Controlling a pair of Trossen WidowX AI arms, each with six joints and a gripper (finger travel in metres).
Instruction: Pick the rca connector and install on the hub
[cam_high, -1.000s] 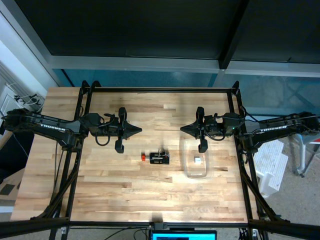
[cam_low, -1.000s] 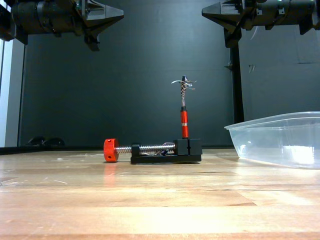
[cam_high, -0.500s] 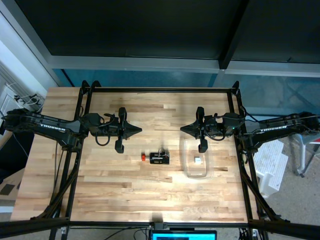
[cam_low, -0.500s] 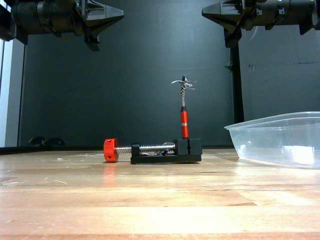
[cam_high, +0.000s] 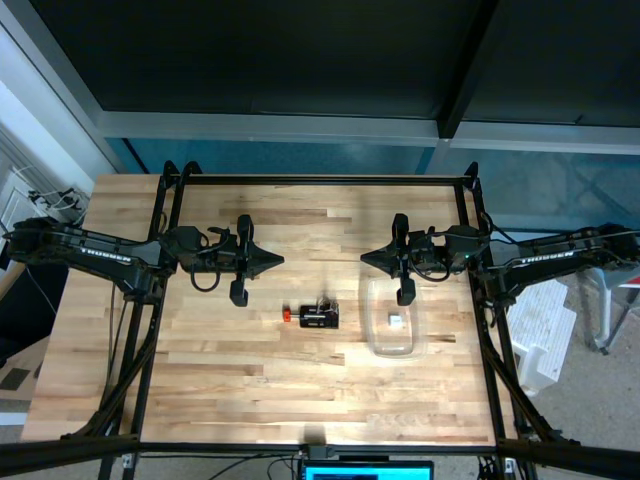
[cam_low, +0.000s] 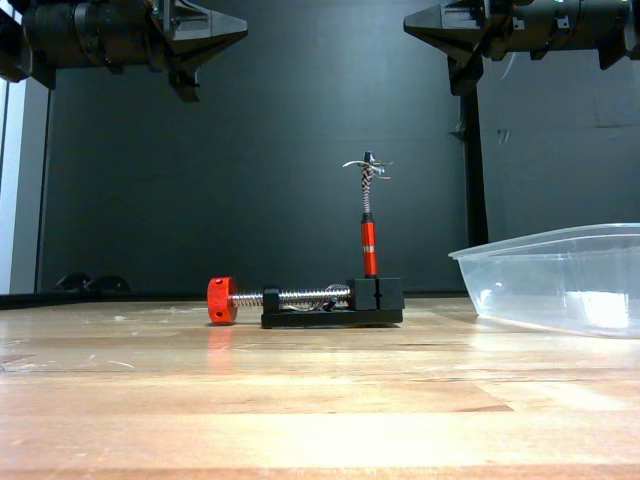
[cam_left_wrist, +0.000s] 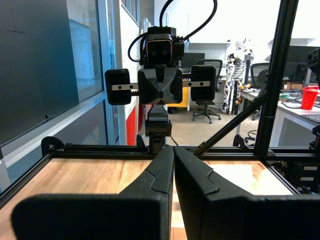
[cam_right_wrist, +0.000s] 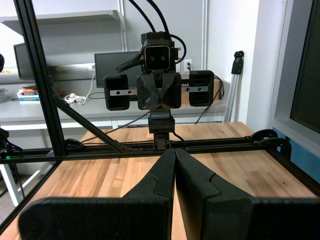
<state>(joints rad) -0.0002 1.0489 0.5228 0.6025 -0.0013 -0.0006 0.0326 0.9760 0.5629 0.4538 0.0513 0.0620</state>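
The hub (cam_low: 330, 300) is a small black block with a red knob (cam_low: 221, 299) and a silvery screw, lying mid-table (cam_high: 314, 318). The rca connector (cam_low: 369, 247), a red barrel with a braided wire fraying at its top, stands upright on the block's right end. Both grippers hang high above the table and apart from it, tips facing each other. My left gripper (cam_high: 280, 260) is shut, its fingers pressed together (cam_left_wrist: 173, 150). My right gripper (cam_high: 364, 258) is shut too (cam_right_wrist: 175, 151). Neither holds anything.
A clear plastic tray (cam_high: 393, 354) sits right of the hub with a small white piece (cam_high: 396, 319) inside; its wall (cam_low: 540, 285) shows in the low view. A black metal frame (cam_high: 320, 180) borders the wooden table.
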